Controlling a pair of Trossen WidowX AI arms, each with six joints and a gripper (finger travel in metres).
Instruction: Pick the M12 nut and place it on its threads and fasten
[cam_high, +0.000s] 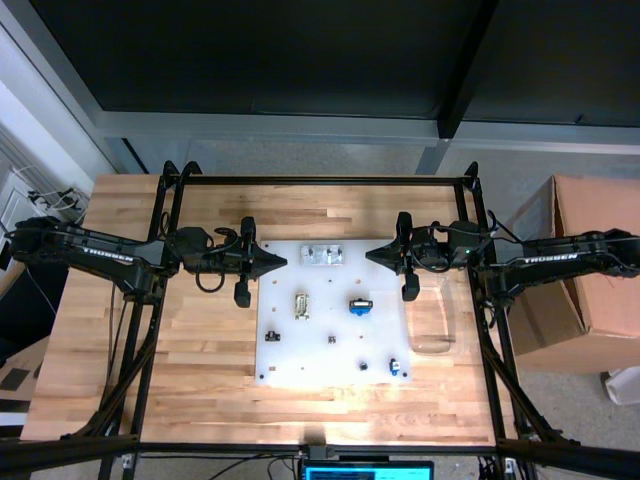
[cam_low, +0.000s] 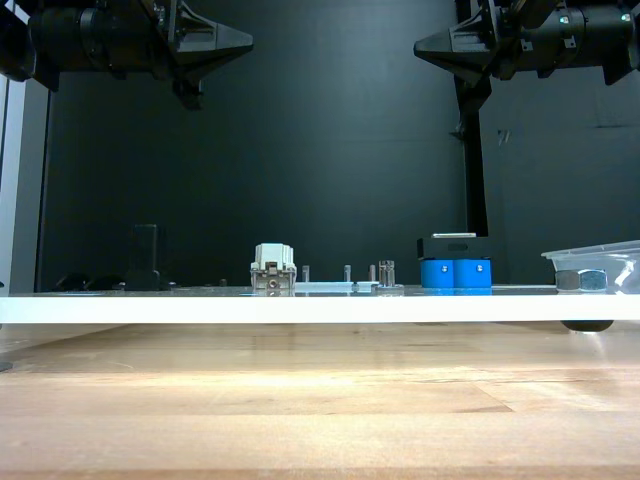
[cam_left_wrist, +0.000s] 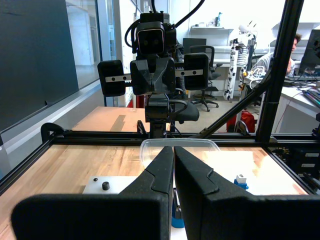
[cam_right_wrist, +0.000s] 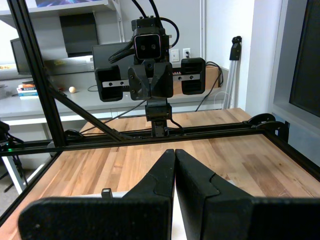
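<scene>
Seemingly the small silver hexagonal nut (cam_low: 580, 281) is sitting low on its stud, before the clear plastic tray (cam_low: 592, 253). The left gripper (cam_left_wrist: 173, 150) and right gripper (cam_right_wrist: 175, 151) are hovering high, jaws together, so a loose or cross-threaded nut is risking going unchecked.

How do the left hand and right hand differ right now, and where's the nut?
The left hand hangs over the white board's far left part, pointing right; the right hand hangs over its far right part, pointing left. The right hand is near the clear tray; the left hand is across the board from it. Both are shut, empty, raised. The nut sits at board level; on its stud or not, I cannot tell.
</scene>
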